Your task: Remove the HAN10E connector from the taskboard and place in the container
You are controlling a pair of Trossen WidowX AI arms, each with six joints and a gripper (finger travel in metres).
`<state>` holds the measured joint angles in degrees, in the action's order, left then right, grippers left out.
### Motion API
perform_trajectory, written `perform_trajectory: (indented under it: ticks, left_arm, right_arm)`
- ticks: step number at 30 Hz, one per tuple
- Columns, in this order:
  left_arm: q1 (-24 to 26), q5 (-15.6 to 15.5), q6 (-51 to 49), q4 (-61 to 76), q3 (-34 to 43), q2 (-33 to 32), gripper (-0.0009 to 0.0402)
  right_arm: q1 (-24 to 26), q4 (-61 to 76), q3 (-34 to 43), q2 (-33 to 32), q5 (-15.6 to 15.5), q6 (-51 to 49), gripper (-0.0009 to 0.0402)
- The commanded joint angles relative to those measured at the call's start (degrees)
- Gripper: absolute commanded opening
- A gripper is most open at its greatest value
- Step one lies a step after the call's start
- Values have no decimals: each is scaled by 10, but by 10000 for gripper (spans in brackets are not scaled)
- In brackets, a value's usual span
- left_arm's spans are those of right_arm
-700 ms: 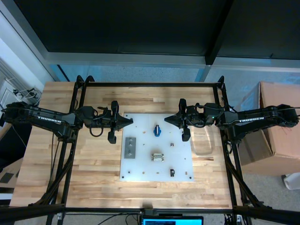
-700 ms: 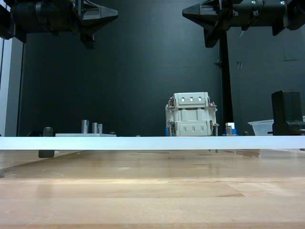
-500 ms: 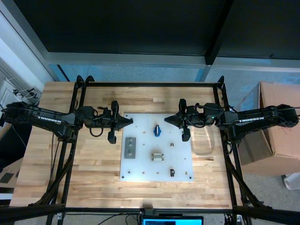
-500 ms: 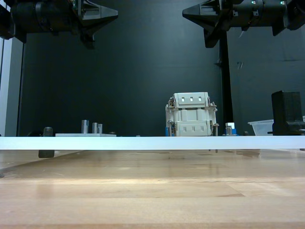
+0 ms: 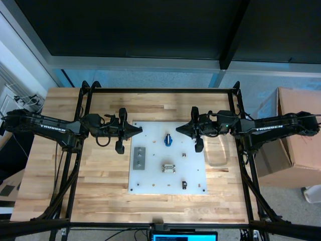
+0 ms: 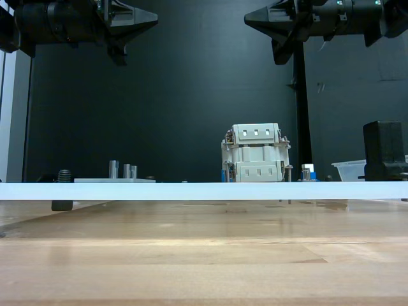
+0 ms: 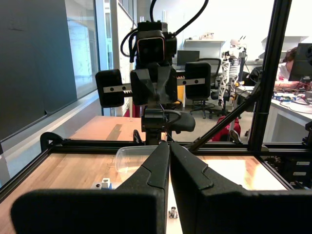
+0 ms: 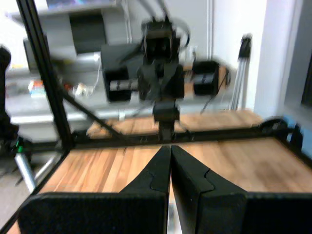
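1. High view: My left gripper (image 5: pixel 138 130) hangs over the taskboard (image 5: pixel 150 175) at its far left corner, tip pointing inward. My right gripper (image 5: pixel 179 128) hangs over the far edge of the taskboard, towards the right, facing the left one. The HAN10E connector (image 5: pixel 169 168) sits in its seat near the middle of the taskboard, held by neither gripper. The clear container (image 5: pixel 218 150) lies on the table (image 5: pixel 100 181) just beside the taskboard's right edge. A blue part (image 5: pixel 168 140) stands on the taskboard beyond the connector, and a grey plate (image 5: pixel 139 157) lies to the connector's left.

2. Low view: The HAN10E connector (image 6: pixel 255 153) stands upright on the taskboard (image 6: pixel 191 190), fully down in its seat. Both my grippers, the left (image 6: pixel 150 21) and the right (image 6: pixel 252 19), hang well above the taskboard and well apart from the connector. A black block (image 6: pixel 384 150) stands on the taskboard at its right end, with the container (image 6: pixel 349 169) showing just beyond it.

3. Left wrist view: My left gripper (image 7: pixel 169 145) has its fingers pressed together with nothing between them, over the taskboard, with the container (image 7: pixel 131 158) beyond.

4. Right wrist view: My right gripper (image 8: pixel 170 147) likewise has its fingers pressed together, holding nothing, above the taskboard.
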<state>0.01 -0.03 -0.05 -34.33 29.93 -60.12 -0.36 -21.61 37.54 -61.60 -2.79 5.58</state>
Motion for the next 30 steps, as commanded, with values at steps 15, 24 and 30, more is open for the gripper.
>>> perform_trajectory:
  ticks: [15,24,30]
  left_arm:
    - [0,0,0,0,0,0,0]
    - [0,0,0,0,0,0,0]
    - [0,0,0,0,0,0,0]
  right_arm:
    - [-134,537,297,-149,48,56,0]
    - [-154,681,396,-241,53,92,0]
    - [-161,706,429,-276,62,96,0]
